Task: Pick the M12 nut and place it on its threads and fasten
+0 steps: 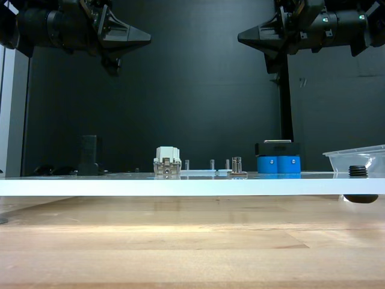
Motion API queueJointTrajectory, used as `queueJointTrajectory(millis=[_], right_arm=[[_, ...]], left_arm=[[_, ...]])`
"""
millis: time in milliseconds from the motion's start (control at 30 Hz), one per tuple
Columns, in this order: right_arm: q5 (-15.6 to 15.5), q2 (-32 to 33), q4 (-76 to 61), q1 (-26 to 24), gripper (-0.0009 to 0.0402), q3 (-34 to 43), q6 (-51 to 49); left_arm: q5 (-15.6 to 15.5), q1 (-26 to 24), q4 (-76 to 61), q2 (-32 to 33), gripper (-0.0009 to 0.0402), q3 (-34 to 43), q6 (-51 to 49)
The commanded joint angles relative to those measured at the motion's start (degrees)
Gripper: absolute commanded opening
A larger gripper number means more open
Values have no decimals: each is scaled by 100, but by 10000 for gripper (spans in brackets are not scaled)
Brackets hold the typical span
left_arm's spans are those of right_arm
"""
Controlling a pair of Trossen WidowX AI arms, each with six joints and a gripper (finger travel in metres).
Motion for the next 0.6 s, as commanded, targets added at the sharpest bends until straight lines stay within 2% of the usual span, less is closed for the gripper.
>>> queueJointTrajectory(millis=[33,67,367,600], right_arm=[[-376,-72,-258,2,0,26,-33],[-507,-125,-608,-2,0,92,-136],[-503,-286,-5600,9,0,1379,-1237],[-428,-59,-8159,46,0,1991,-2625]], left_arm=[[2,0,0,2,0,0,0],[2,2,0,2,0,0,0],[2,0,0,2,0,0,2],[2,2,2,2,0,0,0]])
